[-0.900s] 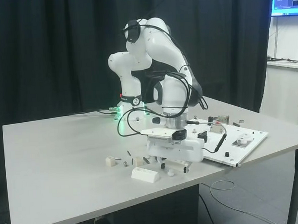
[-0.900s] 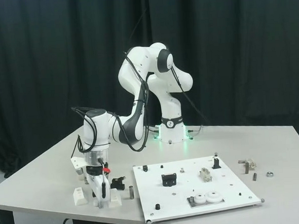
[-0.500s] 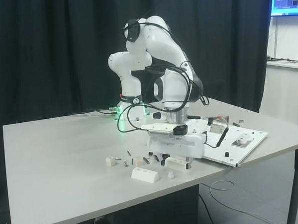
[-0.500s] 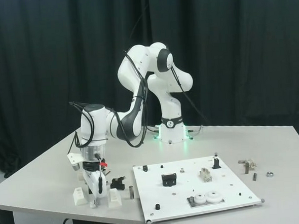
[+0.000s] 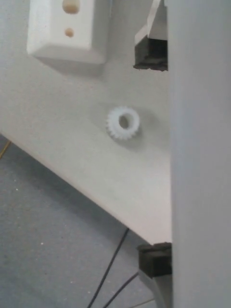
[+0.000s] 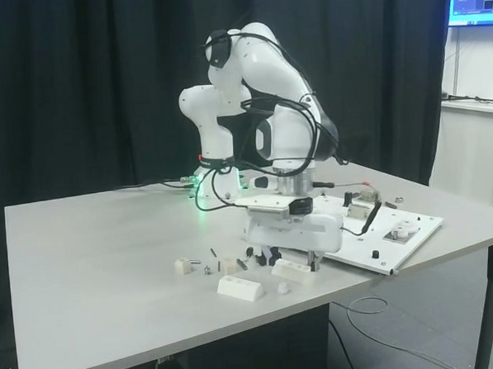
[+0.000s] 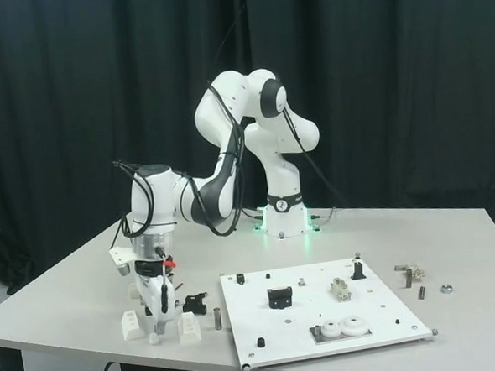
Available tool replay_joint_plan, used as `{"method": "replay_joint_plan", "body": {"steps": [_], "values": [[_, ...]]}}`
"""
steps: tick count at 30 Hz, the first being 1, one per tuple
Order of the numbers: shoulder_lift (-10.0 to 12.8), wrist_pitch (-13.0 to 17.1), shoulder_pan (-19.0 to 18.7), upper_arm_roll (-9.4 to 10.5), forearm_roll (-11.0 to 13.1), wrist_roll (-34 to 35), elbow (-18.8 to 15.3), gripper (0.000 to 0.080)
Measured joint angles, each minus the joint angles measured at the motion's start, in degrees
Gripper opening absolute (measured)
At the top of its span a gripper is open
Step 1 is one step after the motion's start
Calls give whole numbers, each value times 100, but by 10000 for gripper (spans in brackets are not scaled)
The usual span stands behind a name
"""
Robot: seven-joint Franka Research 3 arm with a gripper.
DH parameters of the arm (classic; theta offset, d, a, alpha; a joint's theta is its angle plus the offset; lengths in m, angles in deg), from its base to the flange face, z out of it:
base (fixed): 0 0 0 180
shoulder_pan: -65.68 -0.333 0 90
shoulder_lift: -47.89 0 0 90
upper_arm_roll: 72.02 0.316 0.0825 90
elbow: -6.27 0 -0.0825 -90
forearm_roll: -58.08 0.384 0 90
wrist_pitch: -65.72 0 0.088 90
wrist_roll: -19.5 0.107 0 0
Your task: Remove medium gear.
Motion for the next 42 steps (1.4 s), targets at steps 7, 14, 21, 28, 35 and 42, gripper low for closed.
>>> {"method": "replay_joint_plan", "body": {"steps": [7,14,21,28,35,42], "values": [[-33,-167,-44,124,204,31,167,800],[-53,-468,-155,255,403,374,344,800],[-130,-769,-368,402,467,810,365,800],[-209,-1131,-724,476,538,1354,364,800],[-278,-1412,-1174,475,602,1907,363,800],[-312,-1528,-1616,454,602,2476,341,800]]}}
